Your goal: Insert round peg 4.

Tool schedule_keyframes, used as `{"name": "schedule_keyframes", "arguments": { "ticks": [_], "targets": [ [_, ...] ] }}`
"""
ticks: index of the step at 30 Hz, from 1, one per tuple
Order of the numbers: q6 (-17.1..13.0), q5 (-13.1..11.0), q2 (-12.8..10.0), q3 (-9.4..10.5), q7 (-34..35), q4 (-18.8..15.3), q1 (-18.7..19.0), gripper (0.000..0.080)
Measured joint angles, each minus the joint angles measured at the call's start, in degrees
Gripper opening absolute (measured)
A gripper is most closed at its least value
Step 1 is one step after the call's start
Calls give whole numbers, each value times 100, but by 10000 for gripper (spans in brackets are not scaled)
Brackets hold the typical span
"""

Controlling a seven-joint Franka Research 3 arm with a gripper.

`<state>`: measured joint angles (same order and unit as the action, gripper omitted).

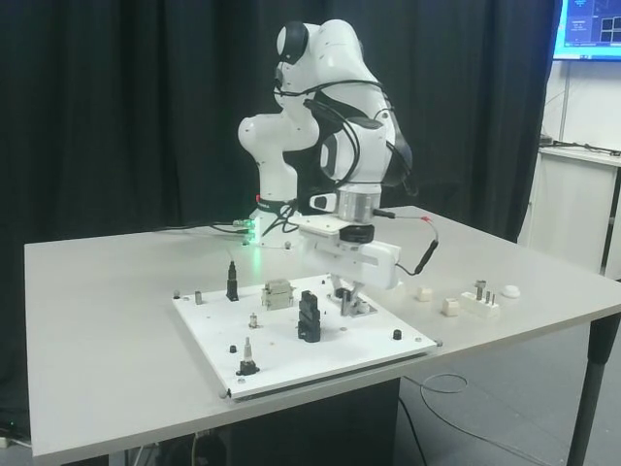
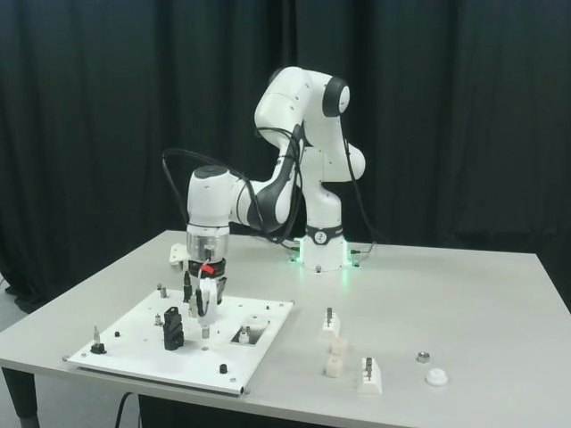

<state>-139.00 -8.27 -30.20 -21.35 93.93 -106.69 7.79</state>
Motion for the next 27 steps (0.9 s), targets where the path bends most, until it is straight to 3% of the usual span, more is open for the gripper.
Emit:
{"name": "schedule_keyframes", "arguments": {
  "ticks": [27],
  "targets": [
    [-320,-159,-245,37,0,1,-58,149]
  ]
}}
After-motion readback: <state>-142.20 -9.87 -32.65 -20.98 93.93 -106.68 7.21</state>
